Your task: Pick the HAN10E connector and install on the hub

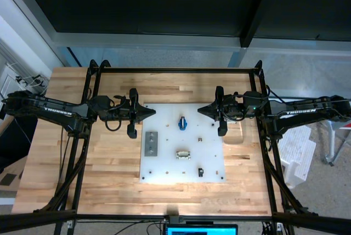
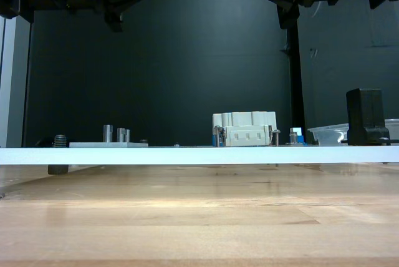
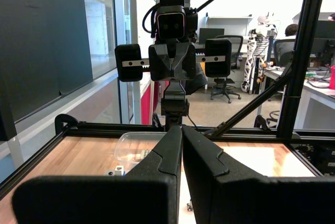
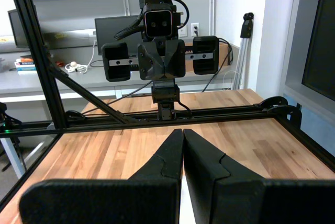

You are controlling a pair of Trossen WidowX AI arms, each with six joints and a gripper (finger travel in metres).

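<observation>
Presently, left claw [image 1: 150, 112]: shut tight and holding nothing, its fingers [image 3: 159, 158] pressed together with no gap; it hangs high above the left edge of the white task board [image 1: 164, 166], pointing inward.
Right claw [image 1: 201, 110]: likewise closed and empty, hanging high above the board's far right part and pointing towards the left claw; the two tips are well apart.
HAN10E connector [image 1: 183, 155]: beige, sitting upright on the board near its middle, towards the near side, well below both claws and touched by neither.
Grey metal plate [image 1: 151, 143]: flat on the board, left of the connector, with short posts standing up from it.
Blue part [image 1: 182, 123]: on the board beyond the connector, in the stretch between the two claws but far beneath them.
Small black part [image 1: 201, 171]: on the board's near right area.
Clear plastic tub [image 1: 237, 133]: on the table [image 1: 104, 169], just beside the board's right edge.
</observation>
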